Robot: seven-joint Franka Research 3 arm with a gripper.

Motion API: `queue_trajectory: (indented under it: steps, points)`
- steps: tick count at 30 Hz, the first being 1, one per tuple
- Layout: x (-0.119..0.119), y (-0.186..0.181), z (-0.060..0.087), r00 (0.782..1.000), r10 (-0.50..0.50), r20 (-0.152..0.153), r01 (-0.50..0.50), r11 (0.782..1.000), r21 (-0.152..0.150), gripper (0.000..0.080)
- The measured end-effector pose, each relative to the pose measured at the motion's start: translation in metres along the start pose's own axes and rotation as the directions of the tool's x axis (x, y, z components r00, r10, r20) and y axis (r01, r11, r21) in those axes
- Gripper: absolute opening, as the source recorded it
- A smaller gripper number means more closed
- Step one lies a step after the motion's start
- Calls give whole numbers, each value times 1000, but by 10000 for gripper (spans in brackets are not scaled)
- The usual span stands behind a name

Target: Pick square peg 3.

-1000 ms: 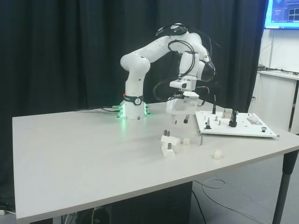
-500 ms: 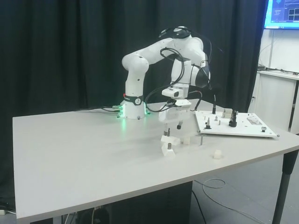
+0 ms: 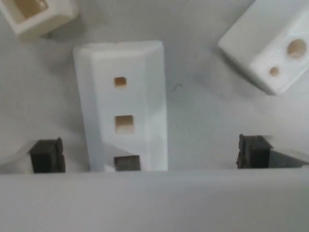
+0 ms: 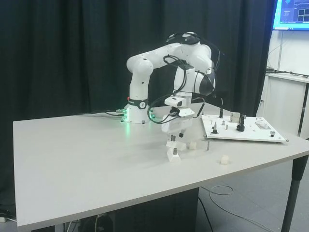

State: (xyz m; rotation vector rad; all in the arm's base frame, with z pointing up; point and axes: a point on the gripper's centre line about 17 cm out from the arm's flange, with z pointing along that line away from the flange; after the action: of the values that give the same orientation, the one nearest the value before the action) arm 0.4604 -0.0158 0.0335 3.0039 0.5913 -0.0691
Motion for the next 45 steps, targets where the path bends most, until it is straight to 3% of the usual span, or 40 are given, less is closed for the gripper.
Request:
queue_trajectory:
  steps: [14,29,30,35,36,41,42,45]
  points:
    - [-12,-8,17,999,-13,35,13,1000,15,800]
    - [-23,-8,16,999,1,43,-3,1000,31,800]
    - [-23,-8,15,999,3,42,-4,999,34,704]
    - [-22,-10,8,999,8,34,-9,999,46,704]
    - [-22,-10,7,999,9,32,-10,999,48,518]
    - [-20,-10,2,1000,12,24,-13,998,54,518]
    - [-20,-10,1,1000,13,23,-14,998,54,358]
    - [-19,-10,0,1000,14,20,-15,998,53,358]
